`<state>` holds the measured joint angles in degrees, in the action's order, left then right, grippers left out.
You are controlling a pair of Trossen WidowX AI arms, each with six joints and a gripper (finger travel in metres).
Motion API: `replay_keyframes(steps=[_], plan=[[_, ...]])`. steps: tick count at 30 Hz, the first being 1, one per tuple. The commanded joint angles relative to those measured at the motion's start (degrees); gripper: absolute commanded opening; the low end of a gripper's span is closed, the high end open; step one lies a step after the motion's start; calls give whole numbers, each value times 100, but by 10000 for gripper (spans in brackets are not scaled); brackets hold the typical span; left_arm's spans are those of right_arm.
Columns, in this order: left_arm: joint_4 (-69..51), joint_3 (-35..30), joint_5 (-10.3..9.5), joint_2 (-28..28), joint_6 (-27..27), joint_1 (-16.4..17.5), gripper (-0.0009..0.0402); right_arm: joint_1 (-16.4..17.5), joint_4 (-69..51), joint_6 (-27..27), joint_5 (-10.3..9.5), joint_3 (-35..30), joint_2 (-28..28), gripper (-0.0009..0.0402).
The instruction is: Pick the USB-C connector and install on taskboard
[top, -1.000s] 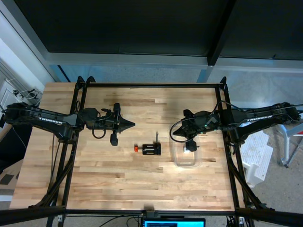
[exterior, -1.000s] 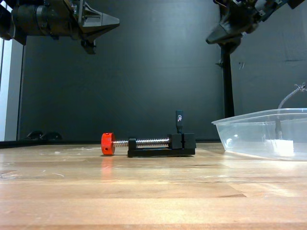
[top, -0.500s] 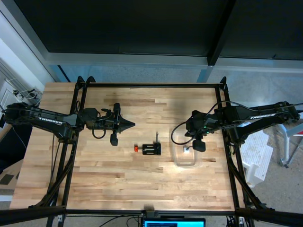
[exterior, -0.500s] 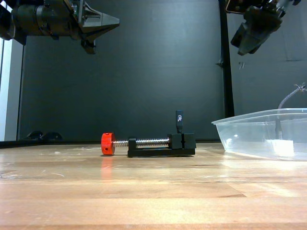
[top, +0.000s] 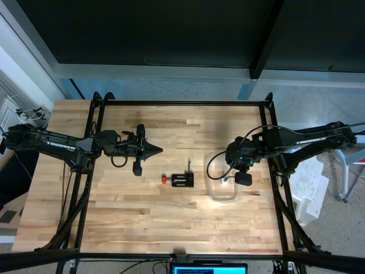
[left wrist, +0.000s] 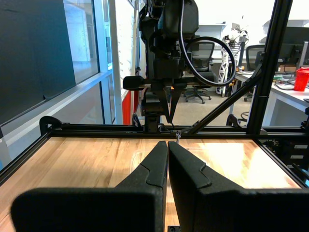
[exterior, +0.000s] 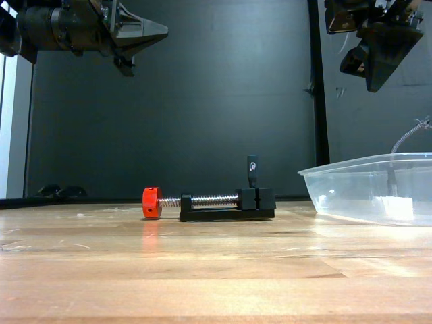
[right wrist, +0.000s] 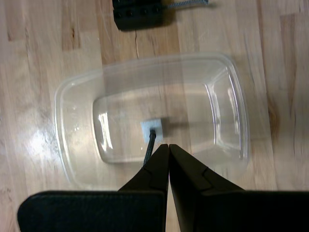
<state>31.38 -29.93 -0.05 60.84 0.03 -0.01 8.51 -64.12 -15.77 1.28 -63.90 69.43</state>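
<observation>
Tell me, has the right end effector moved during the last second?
Yes. The right end effector swung rightward, now above the clear tray, shut. The left end effector stayed parked, shut, left of the black clamp.

Not much to read here, honestly. The only lettering you can make out is the white TROSSEN brand on the left arm (top: 59,145). It runs along the long link behind the left gripper (top: 158,150), which hangs over the desk (top: 142,211) to the left of the taskboard (top: 181,180), fingers pressed together. You get the same TROSSEN word on the right arm (top: 309,138), on the link behind the right gripper (top: 243,179), which hangs with its fingers together above the clear tray (top: 219,198). There's also a tiny pale mark on the USB-C connector (exterior: 252,169), which stands upright on the taskboard, but you can't read it.
</observation>
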Motion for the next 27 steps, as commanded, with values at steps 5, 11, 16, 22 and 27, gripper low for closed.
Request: replay_keyframes(steps=[5,11,16,22,27], plan=[[0,-2,2,2,0,2,0,184,-501,-44,15,-470,656,0],[0,-2,2,2,0,0,0,203,-623,-50,13,-632,1099,1],[0,-2,2,2,0,0,0,229,-640,-92,20,-688,1357,19],[0,-2,2,2,0,2,0,275,-654,-160,20,-675,1547,59],[0,-2,2,2,0,0,0,339,-634,-238,72,-667,1668,104]])
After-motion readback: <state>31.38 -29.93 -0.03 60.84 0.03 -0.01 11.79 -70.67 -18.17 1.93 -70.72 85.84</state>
